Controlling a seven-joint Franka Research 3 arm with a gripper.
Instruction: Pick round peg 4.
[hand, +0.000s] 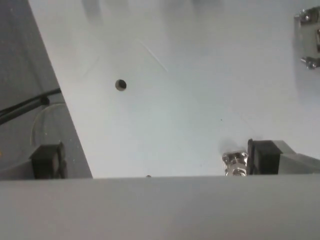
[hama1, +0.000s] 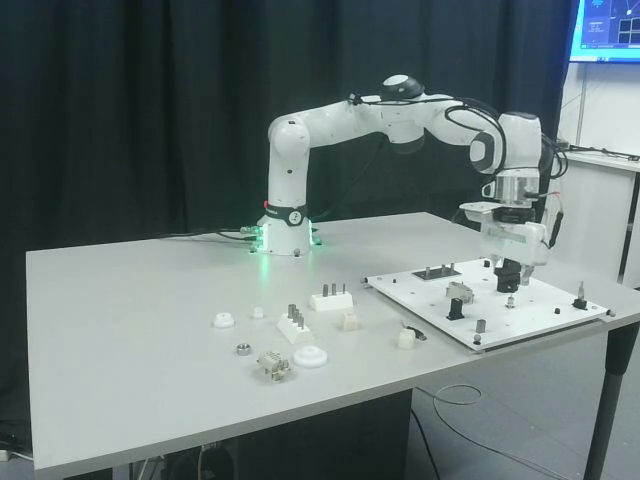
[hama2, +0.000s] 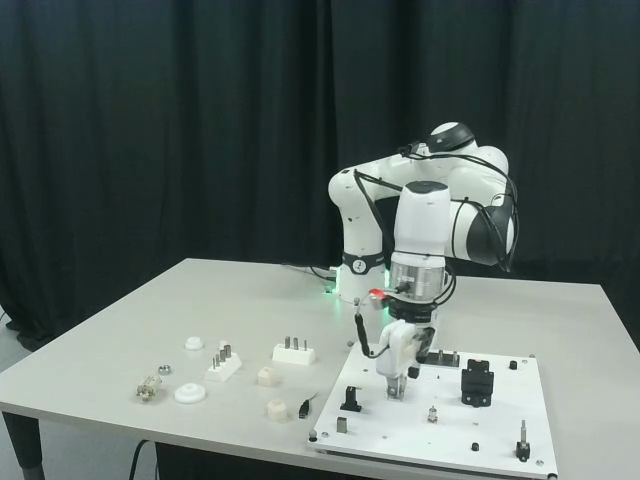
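Over the white board (hama1: 540, 318), gripper (hand: 150, 160) hangs low, jaws spread wide and empty. Round peg 4 (hand: 235, 163), a short metal pin standing upright on the board, sits just inside one black fingertip (hand: 262, 156), well off-centre; other fingertip (hand: 48, 160) far. Judgement: shift sideways to centre peg, then close

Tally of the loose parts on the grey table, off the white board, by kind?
White blocks holding pegs: 2
White round parts: 3
Small white blocks: 2
Metal parts: 2
Black plug: 1
Total: 10
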